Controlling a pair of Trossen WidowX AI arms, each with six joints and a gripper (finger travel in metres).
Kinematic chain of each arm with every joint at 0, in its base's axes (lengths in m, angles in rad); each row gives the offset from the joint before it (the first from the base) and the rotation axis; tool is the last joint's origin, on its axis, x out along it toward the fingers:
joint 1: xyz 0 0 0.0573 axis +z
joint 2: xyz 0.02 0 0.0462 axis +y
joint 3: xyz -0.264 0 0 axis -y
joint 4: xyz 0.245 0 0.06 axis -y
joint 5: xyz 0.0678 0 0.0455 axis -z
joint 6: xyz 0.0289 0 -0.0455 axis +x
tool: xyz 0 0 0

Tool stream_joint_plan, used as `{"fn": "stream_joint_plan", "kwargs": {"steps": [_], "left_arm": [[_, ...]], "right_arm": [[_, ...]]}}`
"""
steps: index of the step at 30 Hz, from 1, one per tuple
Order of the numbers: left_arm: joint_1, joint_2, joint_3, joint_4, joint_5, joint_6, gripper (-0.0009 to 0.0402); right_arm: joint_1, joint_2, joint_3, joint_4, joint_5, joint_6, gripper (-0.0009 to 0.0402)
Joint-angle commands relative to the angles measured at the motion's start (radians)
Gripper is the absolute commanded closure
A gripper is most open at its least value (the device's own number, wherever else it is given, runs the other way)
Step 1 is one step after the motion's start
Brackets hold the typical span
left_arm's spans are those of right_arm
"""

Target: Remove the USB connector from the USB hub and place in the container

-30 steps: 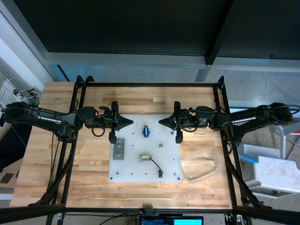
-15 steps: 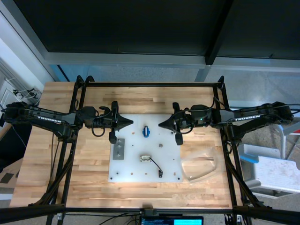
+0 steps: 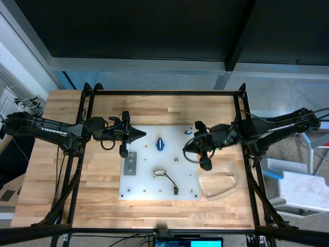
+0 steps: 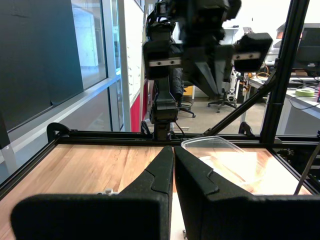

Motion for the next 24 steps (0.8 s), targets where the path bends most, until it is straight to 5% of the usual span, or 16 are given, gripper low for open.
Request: {"fn": "stream_joint_plan", "kwargs": {"steps": [1,5,11,24], "left_arm": [[0.0,0.0,0.0,0.0,0.0,0.0,0.0392],[0.0,0.0,0.0,0.001,0.0,0.0,0.0392],[0.0,0.0,0.0,0.001,0.0,0.0,0.0392],[0.0,0.0,0.0,0.0,0.0,0.0,0.0392]], "right_arm": [[0.061,0.002,0.002,-0.037,0.055,0.045,0.0393],[0.121,0.022,0.002,-0.087,0.081,0.122,0.0393],[0.219,0.055,0.003,-0.135,0.168,0.207,0.0393],[0.295,0.221,0.199,-0.332,0.171,0.298,0.0393]]}}
